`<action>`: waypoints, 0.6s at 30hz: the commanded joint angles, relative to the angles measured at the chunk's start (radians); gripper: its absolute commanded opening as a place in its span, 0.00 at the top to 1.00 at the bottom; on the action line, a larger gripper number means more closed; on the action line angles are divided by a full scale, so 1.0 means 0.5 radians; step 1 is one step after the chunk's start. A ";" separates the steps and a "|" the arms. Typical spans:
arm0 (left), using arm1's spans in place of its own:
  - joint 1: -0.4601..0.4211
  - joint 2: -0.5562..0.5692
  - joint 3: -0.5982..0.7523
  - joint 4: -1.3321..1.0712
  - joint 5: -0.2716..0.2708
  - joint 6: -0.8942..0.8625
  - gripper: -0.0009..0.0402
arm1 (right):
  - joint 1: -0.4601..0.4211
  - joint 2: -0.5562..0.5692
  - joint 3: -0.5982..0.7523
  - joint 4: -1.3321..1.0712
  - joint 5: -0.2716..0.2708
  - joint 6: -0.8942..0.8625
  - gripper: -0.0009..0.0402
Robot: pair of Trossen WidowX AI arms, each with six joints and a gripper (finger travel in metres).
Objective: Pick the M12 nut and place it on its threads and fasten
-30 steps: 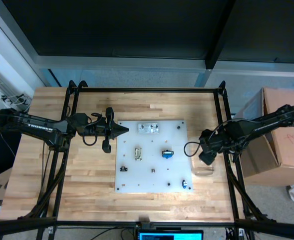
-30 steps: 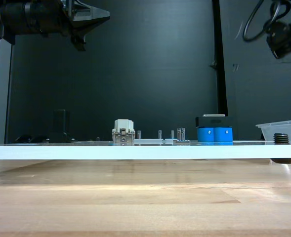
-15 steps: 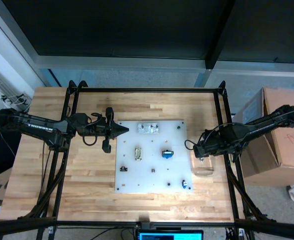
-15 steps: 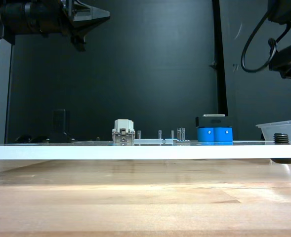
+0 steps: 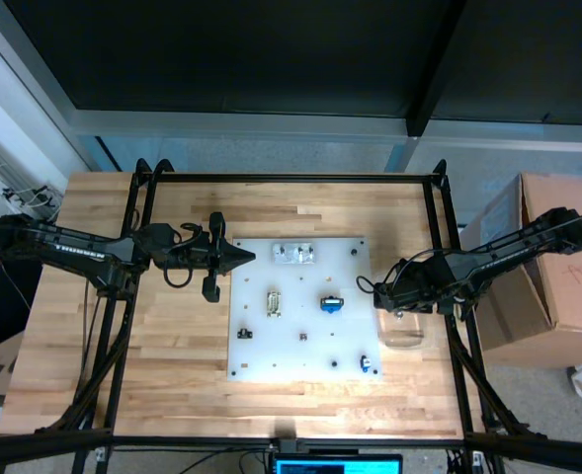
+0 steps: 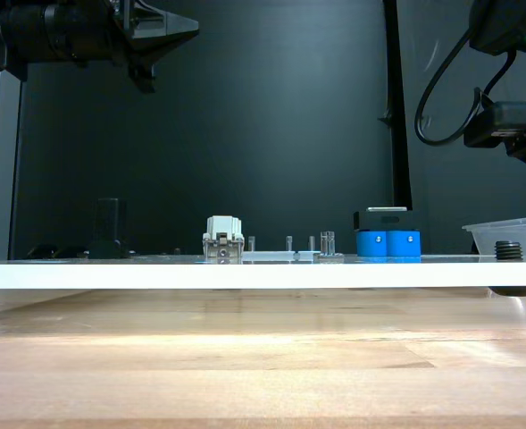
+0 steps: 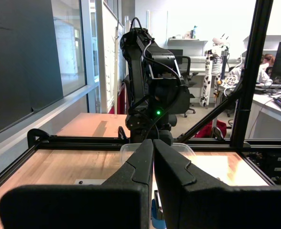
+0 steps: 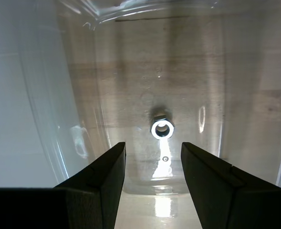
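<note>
Presently, the nut (image 8: 162, 129) lies free on the floor of the clear tray (image 8: 73, 95), flat, with its hole facing up. It is clear of the stud and in neither gripper.

The right gripper (image 8: 153, 148) hangs over the tray, pointing down into it. Its fingers (image 8: 107, 171) are spread wide. The nut shows in the gap between them, beyond the tips and apart from both. In the high view the right gripper (image 5: 385, 295) sits above the tray's (image 5: 405, 338) far end, just off the right edge of the board (image 5: 271, 346), with its arm reaching in from the right side of the table (image 5: 152, 336).

The stud (image 6: 509, 251) stands bare near the board's near right edge, its ribs showing to the top. In the low view it stands in front of the tray's (image 6: 504, 228) wall.

The left gripper (image 5: 239, 256) is at the board's far left edge, pointing right toward the middle. The low view puts the left gripper (image 6: 184, 32) high, well above the board. In the left wrist view its fingers (image 7: 135, 167) are pressed together, edge to edge, with no gap.

Also on the board are a white connector (image 6: 223, 239) near mid-board and a blue block (image 6: 388, 241) to its right. A cardboard box (image 5: 547, 267) stands beside the table on the right.
</note>
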 commanded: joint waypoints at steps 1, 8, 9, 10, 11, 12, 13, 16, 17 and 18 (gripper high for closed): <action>0.000 0.000 0.001 0.000 0.001 0.000 0.98 | 0.001 0.002 0.002 0.002 -0.002 -0.094 0.58; 0.000 0.001 0.001 0.000 0.001 0.000 0.98 | 0.002 0.002 0.002 0.001 -0.021 -1.559 0.59; 0.000 0.001 0.001 0.000 0.001 0.000 0.98 | 0.003 0.002 0.001 0.002 -0.023 -1.754 0.58; 0.000 0.001 0.001 0.000 0.001 0.000 0.98 | 0.005 0.002 0.002 0.002 -0.023 -1.930 0.59; 0.000 0.001 0.001 0.000 0.001 0.000 0.98 | 0.005 0.002 0.001 0.002 -0.023 -2.102 0.59; 0.000 0.001 0.001 0.000 0.001 0.000 0.98 | 0.005 0.002 0.001 0.002 -0.024 -2.274 0.59; 0.000 0.001 0.001 0.000 0.001 0.000 0.98 | 0.006 0.002 0.001 0.002 -0.034 -2.460 0.59; 0.000 0.001 0.001 0.001 0.001 0.000 0.98 | 0.011 0.002 0.001 0.003 -0.042 -2.971 0.59; 0.000 0.001 0.001 0.001 0.001 0.000 0.98 | 0.011 0.002 0.001 0.005 -0.069 -3.119 0.59; 0.000 0.001 0.001 0.000 0.001 0.000 0.98 | 0.013 0.002 0.001 0.005 -0.094 -3.270 0.59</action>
